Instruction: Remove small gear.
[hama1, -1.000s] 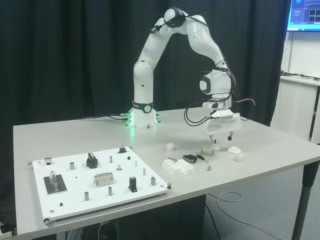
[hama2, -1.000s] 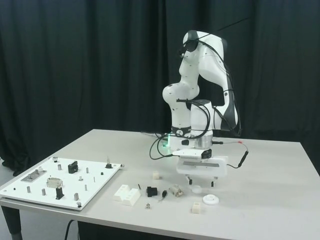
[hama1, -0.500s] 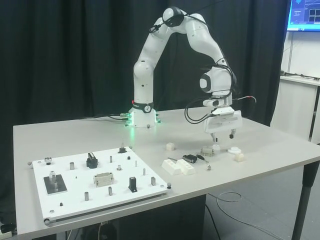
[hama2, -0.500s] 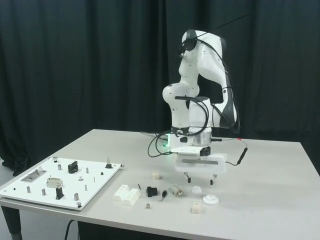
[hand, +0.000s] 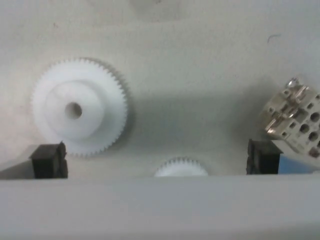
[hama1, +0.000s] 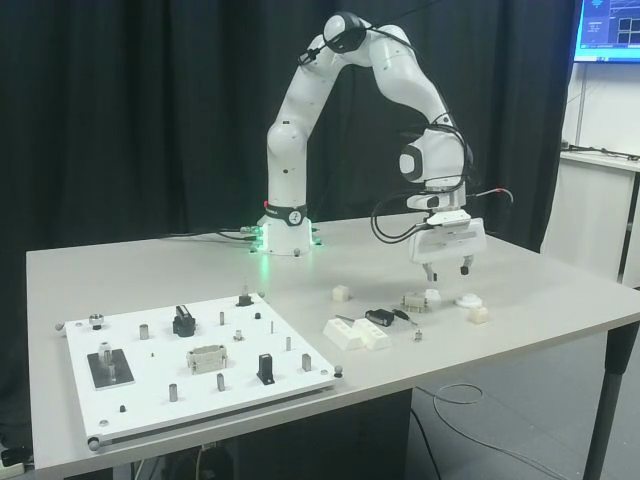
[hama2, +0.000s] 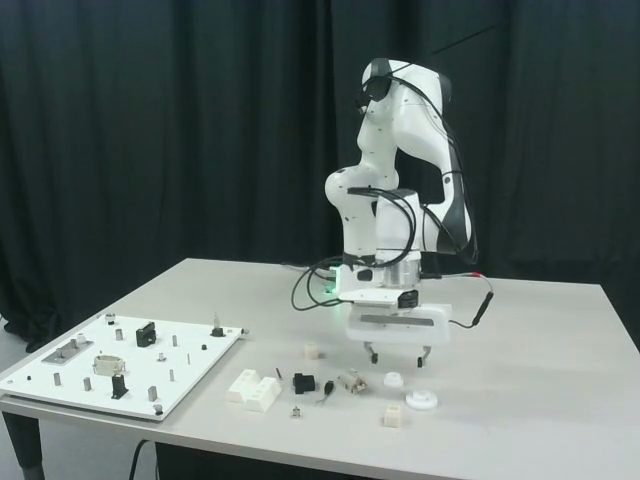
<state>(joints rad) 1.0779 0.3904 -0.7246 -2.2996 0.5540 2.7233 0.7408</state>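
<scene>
We've got the small gear on the table already; gripper hangs above, jaws spread, so next we back away.

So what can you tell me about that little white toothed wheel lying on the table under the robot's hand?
The small white gear looks like moulded plastic, a round disc with fine teeth around its rim. It lies flat on the grey table, loose, with nothing touching it. The larger white gear sits apart beside it, and a pale metal connector block on its other side. The open gripper hangs above it. In the wrist view only its toothed edge shows past the camera housing.
</scene>
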